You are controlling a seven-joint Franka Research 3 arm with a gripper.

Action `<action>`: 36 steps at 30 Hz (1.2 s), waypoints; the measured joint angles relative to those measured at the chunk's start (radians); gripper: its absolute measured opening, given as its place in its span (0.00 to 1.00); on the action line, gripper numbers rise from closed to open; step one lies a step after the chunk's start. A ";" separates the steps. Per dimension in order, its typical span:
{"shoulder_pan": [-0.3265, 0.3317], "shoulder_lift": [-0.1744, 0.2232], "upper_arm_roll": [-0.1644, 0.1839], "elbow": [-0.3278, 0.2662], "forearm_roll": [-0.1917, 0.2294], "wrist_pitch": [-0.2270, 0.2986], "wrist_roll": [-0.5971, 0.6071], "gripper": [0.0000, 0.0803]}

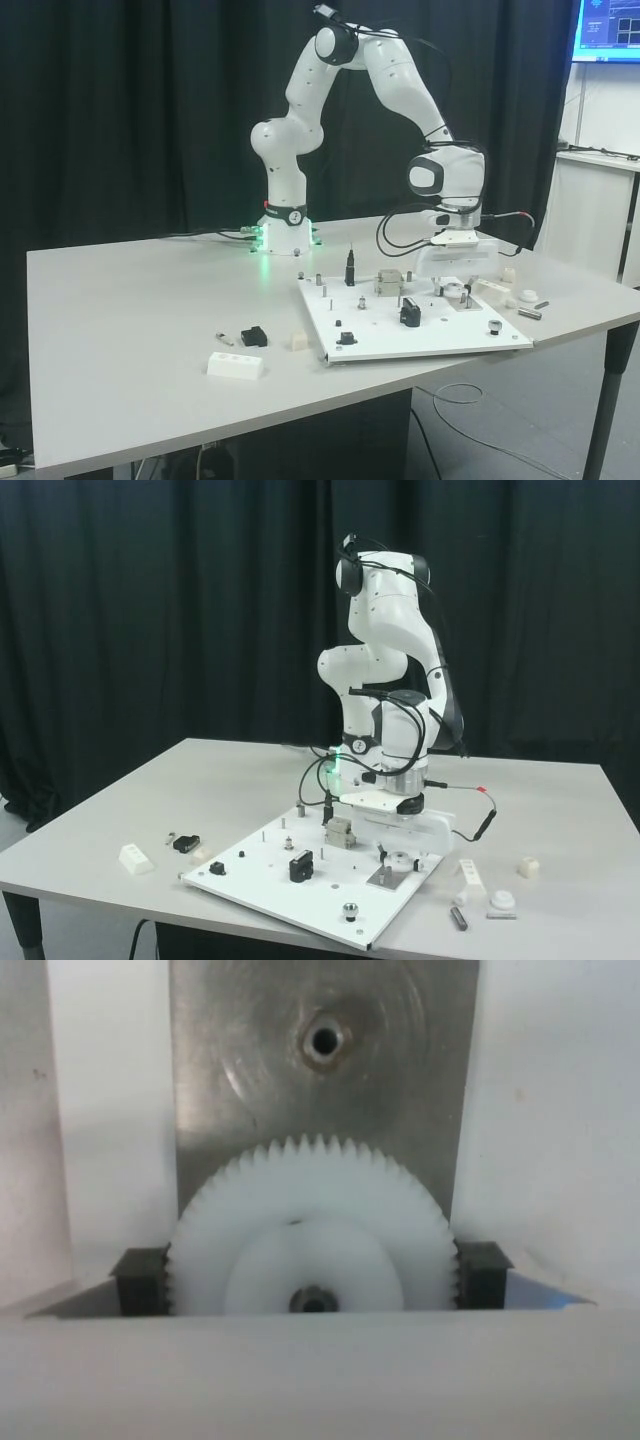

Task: Remove large gear.

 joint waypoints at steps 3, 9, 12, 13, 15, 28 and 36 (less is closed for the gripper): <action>0.000 0.000 0.000 0.000 0.000 0.000 0.000 0.74; 0.000 -0.001 0.000 0.000 0.000 -0.001 -0.010 0.74; 0.000 -0.001 0.000 0.000 0.000 -0.001 -0.026 0.74; 0.000 -0.001 0.000 0.000 0.000 -0.002 -0.032 0.74; 0.000 -0.001 0.000 0.000 0.000 -0.002 -0.041 0.74; -0.002 -0.008 0.000 0.000 0.001 -0.011 -0.028 0.74; -0.002 -0.039 -0.001 0.002 0.001 -0.047 0.009 0.74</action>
